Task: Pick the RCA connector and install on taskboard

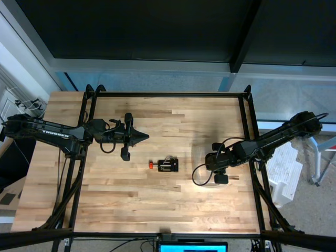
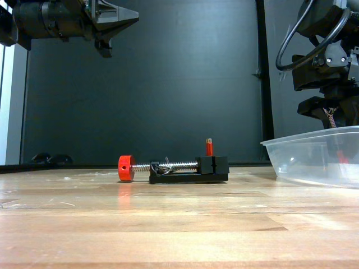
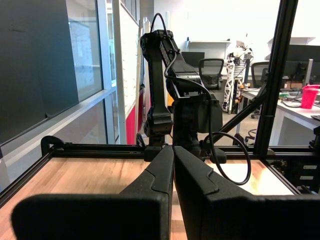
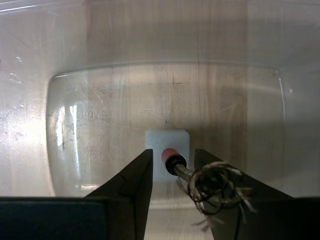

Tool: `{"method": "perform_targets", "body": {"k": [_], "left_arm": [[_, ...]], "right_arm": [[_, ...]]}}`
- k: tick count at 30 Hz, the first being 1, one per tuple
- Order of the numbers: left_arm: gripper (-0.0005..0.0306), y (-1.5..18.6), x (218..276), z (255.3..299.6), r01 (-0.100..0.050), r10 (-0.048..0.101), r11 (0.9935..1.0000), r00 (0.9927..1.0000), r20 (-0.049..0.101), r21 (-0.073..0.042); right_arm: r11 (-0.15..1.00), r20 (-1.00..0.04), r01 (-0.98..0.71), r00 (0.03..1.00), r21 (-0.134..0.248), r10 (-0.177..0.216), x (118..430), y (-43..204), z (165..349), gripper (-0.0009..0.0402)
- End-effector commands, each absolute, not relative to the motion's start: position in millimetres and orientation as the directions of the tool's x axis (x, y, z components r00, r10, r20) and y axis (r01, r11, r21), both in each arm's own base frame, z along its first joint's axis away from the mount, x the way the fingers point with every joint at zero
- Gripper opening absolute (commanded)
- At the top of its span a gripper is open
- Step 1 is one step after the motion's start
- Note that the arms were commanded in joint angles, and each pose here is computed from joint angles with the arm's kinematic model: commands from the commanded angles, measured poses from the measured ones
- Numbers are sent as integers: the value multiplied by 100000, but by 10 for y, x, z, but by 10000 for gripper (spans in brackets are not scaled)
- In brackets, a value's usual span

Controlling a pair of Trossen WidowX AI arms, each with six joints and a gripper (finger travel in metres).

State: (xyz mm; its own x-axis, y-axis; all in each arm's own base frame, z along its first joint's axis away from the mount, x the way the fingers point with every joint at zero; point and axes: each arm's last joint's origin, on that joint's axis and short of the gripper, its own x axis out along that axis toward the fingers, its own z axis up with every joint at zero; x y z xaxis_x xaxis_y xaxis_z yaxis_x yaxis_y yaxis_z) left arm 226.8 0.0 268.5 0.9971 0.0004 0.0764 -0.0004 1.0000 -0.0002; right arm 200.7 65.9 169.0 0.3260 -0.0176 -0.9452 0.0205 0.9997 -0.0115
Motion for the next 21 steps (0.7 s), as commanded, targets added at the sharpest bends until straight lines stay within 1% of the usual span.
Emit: {"method": "perform_targets", "body": {"k": [1, 14, 21], "left_arm": [[0, 0, 2269, 2686, -39, 38, 100000, 99708, 7641, 15], [0, 0, 2269, 2686, -39, 38, 100000, 99708, 7641, 15], [0, 0, 2269, 2686, -39, 38, 100000, 99708, 7641, 15]], "right_arm": [[99975, -94523, 1979, 32599, -1050, -1638, 2008, 659, 1690, 90], [99976, -94546, 1904, 32531, -1089, -1649, 2006, 659, 1688, 25], [99976, -94546, 1904, 32531, -1089, -1649, 2006, 659, 1688, -1]]}}
